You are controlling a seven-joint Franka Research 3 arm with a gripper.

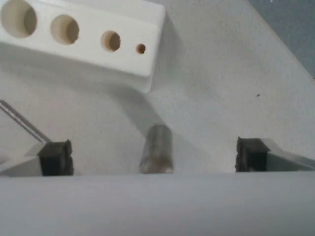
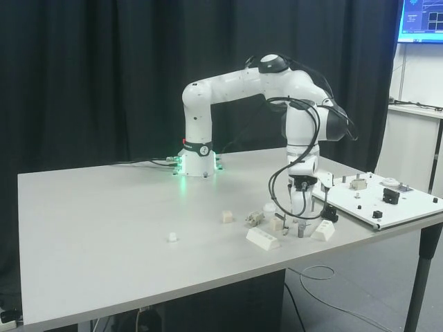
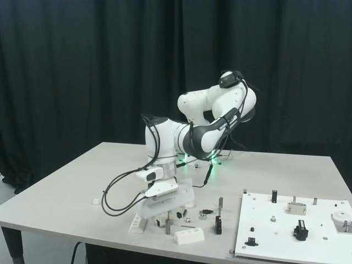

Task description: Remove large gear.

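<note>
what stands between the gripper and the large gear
The gripper hangs open over a grey peg, among loose parts and off the white board. A black piece and a white block lie between it and the board. Which board part is the gear, I cannot tell.

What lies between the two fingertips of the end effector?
In the wrist view, a grey metal peg stands between the open end effector fingertips, on the grey table.

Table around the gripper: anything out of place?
Yes. Loose parts lie scattered on the grey table instead of on the white board: a white holed block and a grey peg between the open gripper fingers.
</note>
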